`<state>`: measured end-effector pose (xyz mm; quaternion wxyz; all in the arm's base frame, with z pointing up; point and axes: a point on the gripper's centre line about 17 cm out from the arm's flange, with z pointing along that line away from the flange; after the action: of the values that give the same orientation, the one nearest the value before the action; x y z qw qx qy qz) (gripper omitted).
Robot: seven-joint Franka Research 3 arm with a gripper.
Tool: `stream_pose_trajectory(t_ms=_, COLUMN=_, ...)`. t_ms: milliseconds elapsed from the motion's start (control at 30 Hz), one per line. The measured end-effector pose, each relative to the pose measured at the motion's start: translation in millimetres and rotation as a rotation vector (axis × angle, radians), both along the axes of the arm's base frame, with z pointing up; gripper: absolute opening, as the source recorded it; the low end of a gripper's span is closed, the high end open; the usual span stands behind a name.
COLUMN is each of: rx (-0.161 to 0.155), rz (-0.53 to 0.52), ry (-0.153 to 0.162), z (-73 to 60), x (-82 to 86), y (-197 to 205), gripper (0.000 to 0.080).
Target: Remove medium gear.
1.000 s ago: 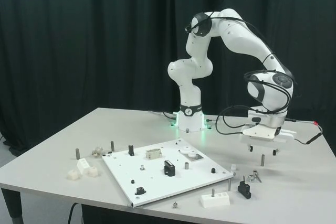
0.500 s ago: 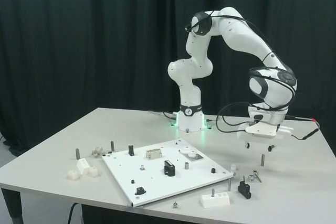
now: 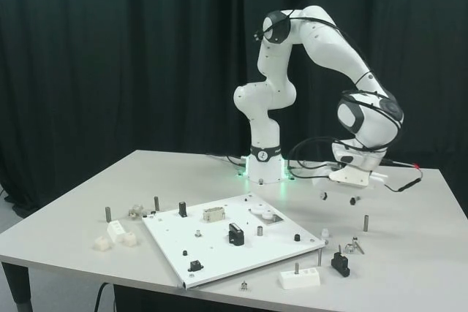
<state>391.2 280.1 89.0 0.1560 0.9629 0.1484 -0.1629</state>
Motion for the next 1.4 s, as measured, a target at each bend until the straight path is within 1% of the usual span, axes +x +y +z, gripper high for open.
stream_pose_trajectory(t_ms=133, rx=0.003, rz=0.025, ry=0.005, z=-2.1, x=-2.3, y=-16.1, gripper=0.0800)
stream_pose_trajectory(t_ms=233, rx=0.014, rz=0.049, ry=0.011, z=-4.5, x=-4.3, y=-27.6, gripper=0.0800)
stream_pose_trajectory(t_ms=367, rx=0.027, rz=0.057, ry=0.014, z=-7.5, x=-7.3, y=-44.2, gripper=0.0800)
stream_pose_trajectory(t_ms=500, rx=0.032, rz=0.063, ry=0.009, z=-8.1, x=-8.6, y=-62.5, gripper=0.0800)
stream_pose_trajectory(t_ms=700, rx=0.046, rz=0.076, ry=-0.001, z=-5.2, x=-9.6, y=-88.7, gripper=0.0800)
stream_pose_trajectory(t_ms=833, rx=0.059, rz=0.091, ry=-0.016, z=-2.2, x=-8.1, y=-105.5, gripper=0.0800)
stream_pose_trajectory(t_ms=967, rx=0.077, rz=0.107, ry=-0.040, z=0.7, x=-4.7, y=-120.8, gripper=0.0800)
stream_pose_trajectory(t_ms=1167, rx=0.119, rz=0.118, ry=-0.082, z=2.4, x=0.8, y=-137.3, gripper=0.0800)
stream_pose_trajectory(t_ms=1267, rx=0.140, rz=0.126, ry=-0.098, z=2.1, x=3.4, y=-144.3, gripper=0.0800)
stream_pose_trajectory(t_ms=1400, rx=0.157, rz=0.121, ry=-0.114, z=0.8, x=7.2, y=-153.1, gripper=0.0800)
